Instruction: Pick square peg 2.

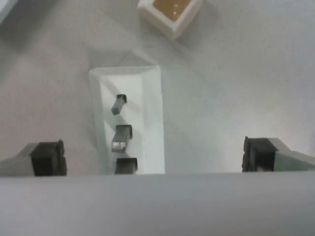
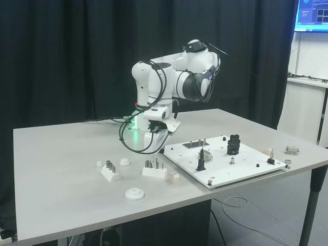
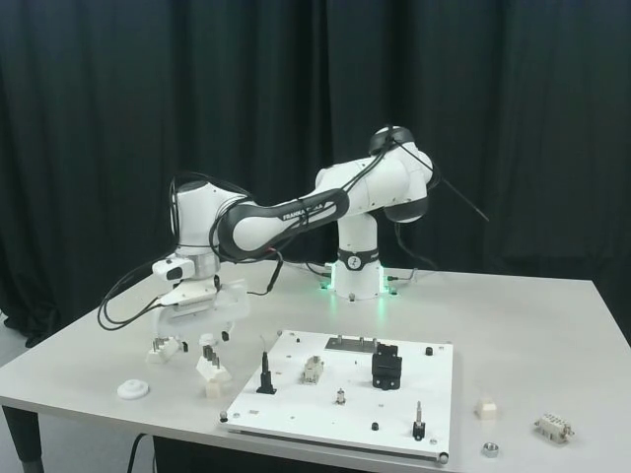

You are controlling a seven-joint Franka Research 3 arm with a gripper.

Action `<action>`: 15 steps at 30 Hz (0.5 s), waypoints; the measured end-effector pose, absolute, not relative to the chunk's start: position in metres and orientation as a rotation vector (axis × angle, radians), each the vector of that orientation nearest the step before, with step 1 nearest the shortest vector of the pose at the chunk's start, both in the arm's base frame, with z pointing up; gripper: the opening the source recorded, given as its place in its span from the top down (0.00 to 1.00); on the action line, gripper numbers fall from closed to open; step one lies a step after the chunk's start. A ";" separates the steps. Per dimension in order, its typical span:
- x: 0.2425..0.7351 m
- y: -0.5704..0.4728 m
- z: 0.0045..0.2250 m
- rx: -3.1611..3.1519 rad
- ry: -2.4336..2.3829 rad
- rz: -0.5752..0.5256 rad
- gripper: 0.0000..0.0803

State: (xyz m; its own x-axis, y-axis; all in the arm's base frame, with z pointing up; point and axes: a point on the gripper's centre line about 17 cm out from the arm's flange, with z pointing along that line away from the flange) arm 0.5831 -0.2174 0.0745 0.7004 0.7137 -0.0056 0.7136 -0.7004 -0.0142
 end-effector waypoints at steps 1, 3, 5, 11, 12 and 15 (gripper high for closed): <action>0.582 -0.217 0.073 -2.885 -1.212 0.017 0.00; 0.580 -0.217 0.070 -2.881 -1.213 0.018 0.00; 0.579 -0.217 0.067 -2.878 -1.214 0.017 0.00; 0.573 -0.215 0.053 -2.864 -1.214 0.005 0.00; 0.572 -0.215 0.051 -2.861 -1.215 0.000 0.00; 0.570 -0.214 0.044 -2.854 -1.217 -0.014 0.00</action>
State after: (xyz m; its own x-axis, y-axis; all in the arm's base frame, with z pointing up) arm 0.5702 -0.2136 0.0442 0.6924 0.7211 0.0238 0.7215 -0.6917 -0.0320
